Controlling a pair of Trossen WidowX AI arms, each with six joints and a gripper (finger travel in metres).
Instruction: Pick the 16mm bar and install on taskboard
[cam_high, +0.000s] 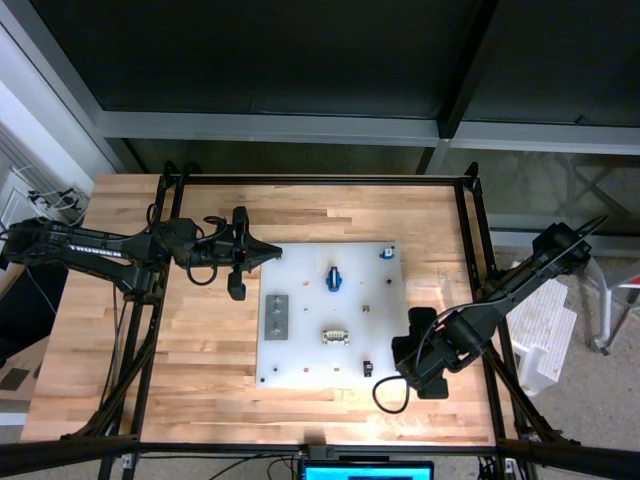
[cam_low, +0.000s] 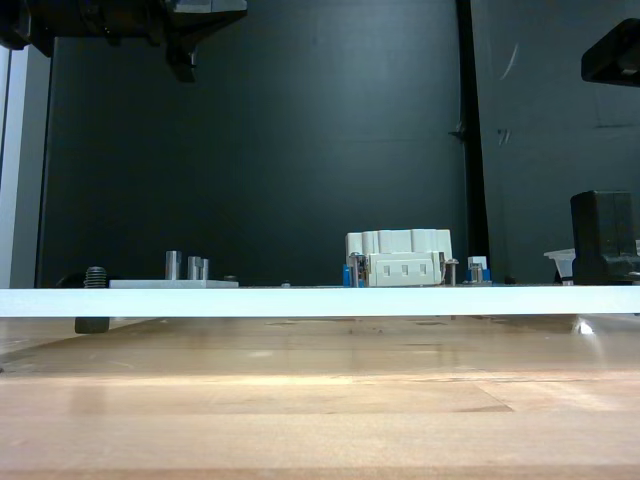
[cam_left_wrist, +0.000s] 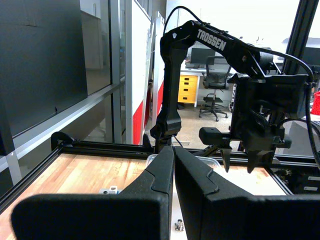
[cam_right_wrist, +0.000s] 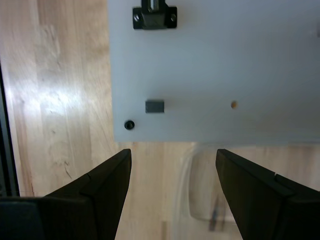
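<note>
right gripper (cam_right_wrist: 173, 154): spread wide, nothing gripped. It's pointed straight down over the near right edge of the taskboard (cam_right_wrist: 225, 65), half over the table (cam_right_wrist: 55, 100).
left gripper (cam_left_wrist: 173, 150): fingers pressed together, nothing held. It's parked in the air by the board's far left corner, well above it, aimed across at the other arm.
16mm bar: not carried by either gripper, and honestly can't be pinned down in any view. A clear tub (cam_right_wrist: 197, 200) is seen just off the board edge under the right gripper, and the dark smudge in it might be the bar.
grey plate (cam_high: 276, 318): mounted on the left half of the board, with a few short pegs (cam_low: 172, 265) standing on it in the low view.
done so far: nothing, as far as can be judged.
left to do: the whole job, with the bar to be grabbed, carried over and seated.
</note>
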